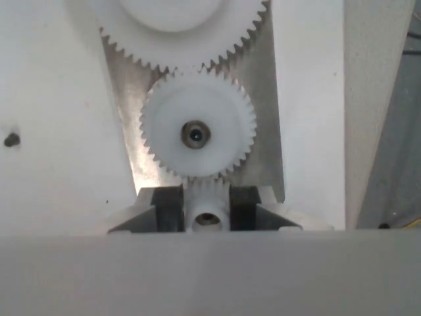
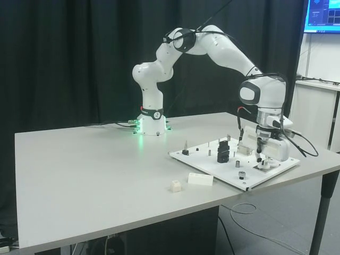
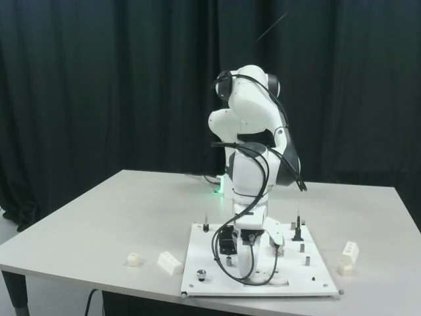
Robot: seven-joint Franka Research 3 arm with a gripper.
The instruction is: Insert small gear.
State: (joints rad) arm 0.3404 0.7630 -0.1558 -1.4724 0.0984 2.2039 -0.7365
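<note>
— What is being shown around the white assembly board [image 2: 212, 167], going from its left side across?

— In the first room view, a small white cube [image 2: 175, 185] and a white rectangular block [image 2: 200, 179] are being left on the grey table [image 2: 79, 170] just off the board's left front edge. On the board itself, a black fixture [image 2: 222, 151] is being seen standing near the middle, with thin pegs [image 2: 185, 145] to its left. At the board's right end, the gripper [image 1: 208, 209] is being held low by the white arm [image 2: 223, 50].

— And the small gear [image 1: 208, 197]?

— It is being clamped between the two black fingers [image 1: 170, 208], which are being kept narrow around it. In the wrist view its teeth are being shown touching those of the medium gear [image 1: 197, 125], which is being carried on a metal shaft [image 1: 195, 134] on the board. Beyond that, the large gear [image 1: 177, 29] is being shown meshed with the medium one. Whether the small gear is fully seated cannot be told.
</note>
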